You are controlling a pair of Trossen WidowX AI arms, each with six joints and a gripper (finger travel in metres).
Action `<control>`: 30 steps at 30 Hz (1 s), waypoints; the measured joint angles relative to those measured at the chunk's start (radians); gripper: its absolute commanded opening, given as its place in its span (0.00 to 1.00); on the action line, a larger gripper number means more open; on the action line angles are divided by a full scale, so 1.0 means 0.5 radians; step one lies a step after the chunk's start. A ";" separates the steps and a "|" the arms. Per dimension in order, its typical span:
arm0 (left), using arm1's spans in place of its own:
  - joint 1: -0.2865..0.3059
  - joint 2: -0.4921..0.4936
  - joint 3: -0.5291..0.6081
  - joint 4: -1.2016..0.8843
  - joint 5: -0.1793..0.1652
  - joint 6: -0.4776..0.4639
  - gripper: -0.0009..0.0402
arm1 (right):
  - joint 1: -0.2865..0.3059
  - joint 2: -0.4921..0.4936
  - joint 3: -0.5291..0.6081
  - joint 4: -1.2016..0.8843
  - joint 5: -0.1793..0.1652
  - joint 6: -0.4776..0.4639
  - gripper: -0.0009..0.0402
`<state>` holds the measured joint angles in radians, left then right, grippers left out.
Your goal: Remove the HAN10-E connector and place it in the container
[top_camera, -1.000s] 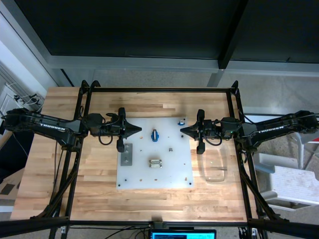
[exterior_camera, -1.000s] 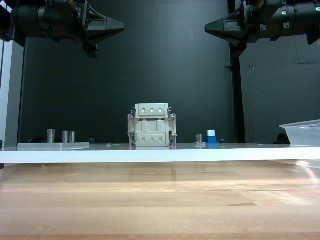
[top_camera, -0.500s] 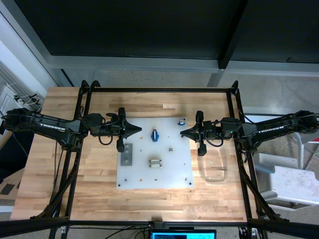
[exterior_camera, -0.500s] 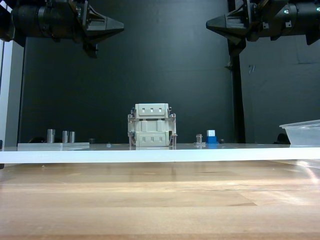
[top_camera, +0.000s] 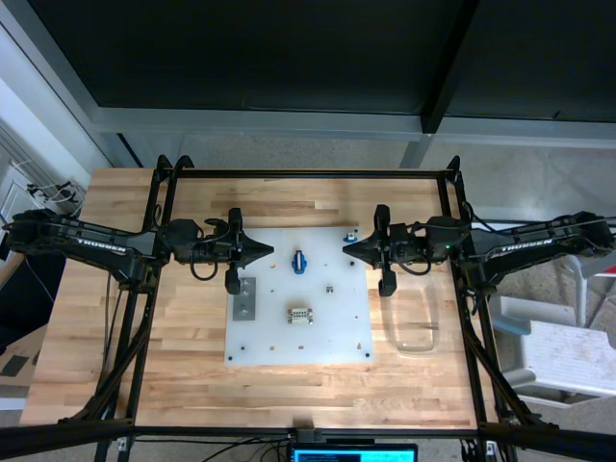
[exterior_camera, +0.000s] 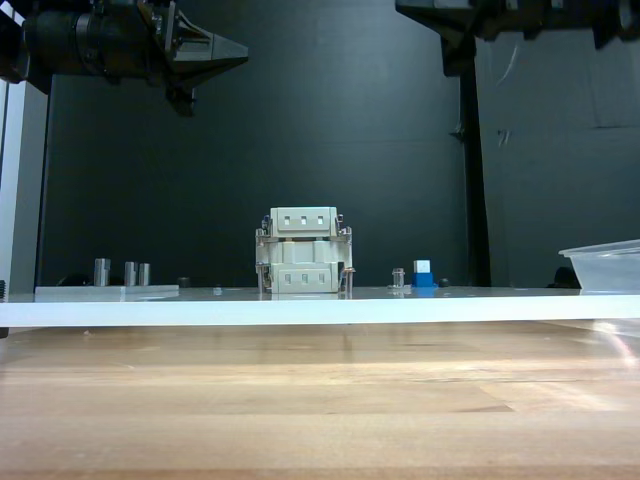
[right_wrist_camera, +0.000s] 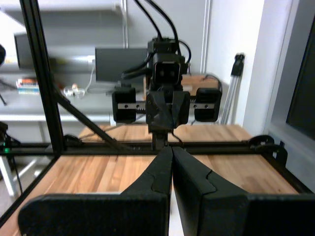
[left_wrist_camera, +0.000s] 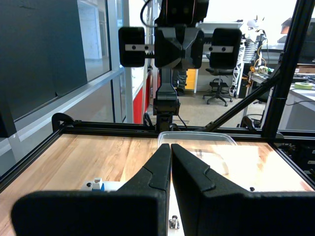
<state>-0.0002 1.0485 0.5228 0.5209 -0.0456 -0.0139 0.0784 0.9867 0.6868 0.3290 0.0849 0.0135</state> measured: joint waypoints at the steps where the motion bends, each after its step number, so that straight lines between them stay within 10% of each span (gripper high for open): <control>1: 0.000 0.000 -0.001 -0.001 -0.001 0.000 0.02 | 0.000 0.021 0.053 -0.095 0.000 0.001 0.02; 30: 0.000 0.001 0.000 0.000 -0.001 0.000 0.02 | 0.043 1.180 1.961 -2.490 -0.018 0.023 0.02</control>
<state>-0.0002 1.0489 0.5228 0.5209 -0.0460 -0.0139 0.1001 1.5764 1.6672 -0.9161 0.0761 0.0250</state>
